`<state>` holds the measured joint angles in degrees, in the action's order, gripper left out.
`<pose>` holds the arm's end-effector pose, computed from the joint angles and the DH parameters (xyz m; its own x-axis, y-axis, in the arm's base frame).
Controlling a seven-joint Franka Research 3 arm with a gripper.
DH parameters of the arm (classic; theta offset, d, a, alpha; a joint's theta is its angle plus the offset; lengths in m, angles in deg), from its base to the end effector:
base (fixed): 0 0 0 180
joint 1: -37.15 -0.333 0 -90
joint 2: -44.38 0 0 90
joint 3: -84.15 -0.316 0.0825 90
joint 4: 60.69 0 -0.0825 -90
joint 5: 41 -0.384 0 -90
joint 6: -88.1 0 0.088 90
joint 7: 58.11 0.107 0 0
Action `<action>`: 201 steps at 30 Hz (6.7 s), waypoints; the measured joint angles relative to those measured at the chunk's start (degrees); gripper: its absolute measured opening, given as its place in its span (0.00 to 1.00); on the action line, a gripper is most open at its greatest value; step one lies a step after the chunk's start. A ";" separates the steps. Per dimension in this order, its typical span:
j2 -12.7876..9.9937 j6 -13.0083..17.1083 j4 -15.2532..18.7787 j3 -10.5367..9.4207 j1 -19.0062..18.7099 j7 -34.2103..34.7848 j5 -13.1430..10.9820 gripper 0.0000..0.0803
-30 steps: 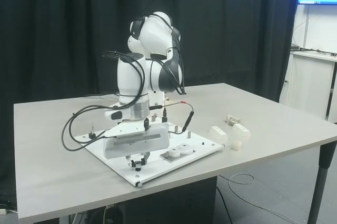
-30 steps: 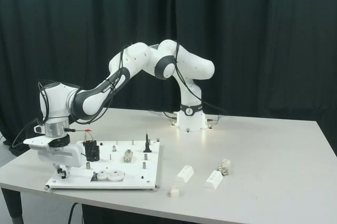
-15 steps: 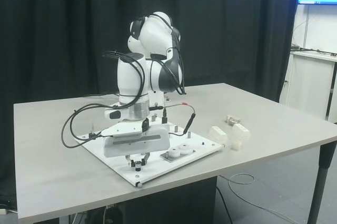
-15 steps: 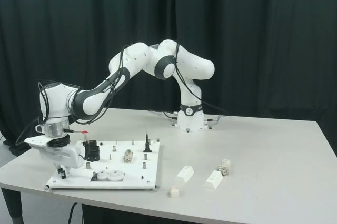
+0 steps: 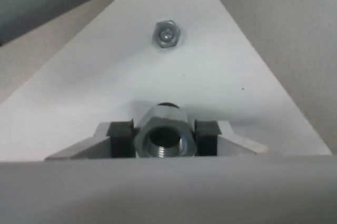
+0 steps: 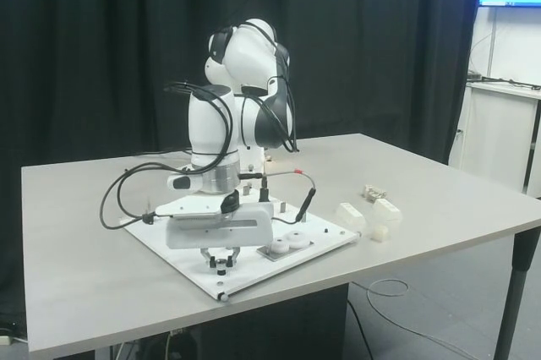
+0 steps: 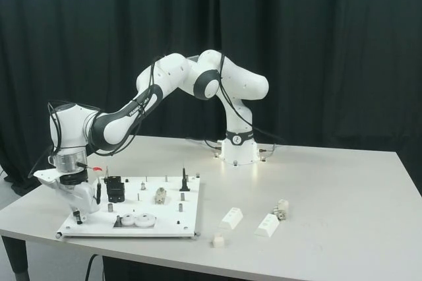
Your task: Insert bolt 4.
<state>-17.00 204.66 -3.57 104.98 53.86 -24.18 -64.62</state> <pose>0.6917 -0.3692 0.2168 0.3187 -0.9478 -0.0138 -0.9466 -0.3175 -0.0554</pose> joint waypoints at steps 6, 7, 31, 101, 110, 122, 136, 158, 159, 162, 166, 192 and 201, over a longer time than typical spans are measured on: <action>-0.03 0.00 -0.05 0.00 -0.01 4.82 0.00 0.30; -0.03 0.00 -0.06 0.00 -0.01 5.40 0.00 0.30; -0.52 -0.12 -0.24 2.41 -1.92 26.57 0.08 0.30; -0.88 -0.63 -0.66 2.69 -0.73 72.11 -4.98 0.30; -1.25 -1.22 -1.34 2.92 -0.74 76.52 -4.98 0.30; -1.52 -1.61 -1.87 3.06 -0.72 80.85 -4.98 0.30; -1.52 -1.62 -1.89 3.06 -0.70 82.99 -5.00 0.30; -1.57 -1.61 -1.91 3.19 -0.70 89.21 -5.37 0.30; -1.58 -1.61 -1.91 3.20 -0.70 89.23 -5.40 0.30; -1.61 -1.64 -1.90 3.24 -0.70 89.24 -5.47 0.30; -1.90 -1.73 -1.99 3.51 -0.71 89.15 -5.47 0.30; -2.03 -6.01 -6.96 7.17 -0.57 70.41 -5.46 1.00; -2.03 -5.46 -7.45 7.96 -0.38 55.18 -5.46 1.00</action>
<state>-19.03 199.20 -11.02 112.94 53.48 31.00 -70.08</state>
